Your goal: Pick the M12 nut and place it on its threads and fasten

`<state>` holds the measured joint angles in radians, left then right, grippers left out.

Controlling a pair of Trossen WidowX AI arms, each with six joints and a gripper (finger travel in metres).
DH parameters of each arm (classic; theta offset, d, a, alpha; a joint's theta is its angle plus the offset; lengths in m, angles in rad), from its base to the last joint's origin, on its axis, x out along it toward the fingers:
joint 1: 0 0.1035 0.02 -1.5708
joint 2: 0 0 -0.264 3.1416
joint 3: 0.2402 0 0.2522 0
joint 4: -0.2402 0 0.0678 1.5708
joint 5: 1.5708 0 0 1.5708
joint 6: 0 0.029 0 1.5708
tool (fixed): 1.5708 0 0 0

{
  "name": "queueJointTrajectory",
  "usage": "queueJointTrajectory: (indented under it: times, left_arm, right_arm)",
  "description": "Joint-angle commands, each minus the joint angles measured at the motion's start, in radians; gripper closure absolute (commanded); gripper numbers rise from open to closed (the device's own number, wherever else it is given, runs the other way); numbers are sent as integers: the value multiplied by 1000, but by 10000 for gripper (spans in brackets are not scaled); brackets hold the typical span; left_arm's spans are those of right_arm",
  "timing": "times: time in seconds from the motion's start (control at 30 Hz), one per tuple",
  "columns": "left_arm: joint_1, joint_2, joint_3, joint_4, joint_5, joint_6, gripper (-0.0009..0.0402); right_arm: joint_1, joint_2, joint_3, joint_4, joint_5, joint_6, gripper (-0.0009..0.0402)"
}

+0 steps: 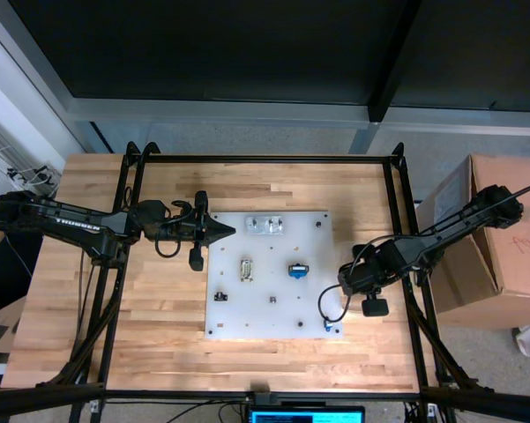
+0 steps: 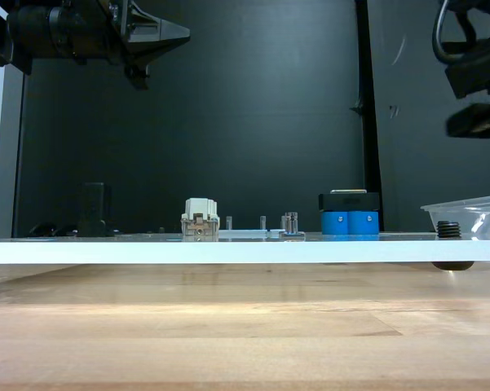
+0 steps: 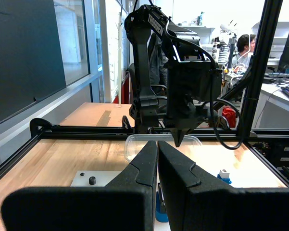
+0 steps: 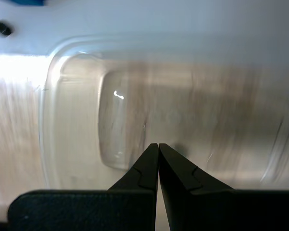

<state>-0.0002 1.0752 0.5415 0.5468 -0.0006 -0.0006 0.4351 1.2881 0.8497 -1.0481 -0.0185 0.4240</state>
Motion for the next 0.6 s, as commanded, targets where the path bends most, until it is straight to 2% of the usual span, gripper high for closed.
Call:
queueJointTrajectory:
  times: [0.03,0.2,0.43,0.6]
  left_arm:
    - [0,0,0,0,0,0,393]
    - [0,0,0,0,0,0,393]
    - [0,0,0,0,0,0,393]
    - [0,0,0,0,0,0,393]
  right_arm:
    - [2,-10,-26,1,22,102,377]
    - [7,-26,-63,13,80,154,313]
    - [26,-79,-131,30,78,156,223]
    - [40,-91,-177,58,78,154,187]
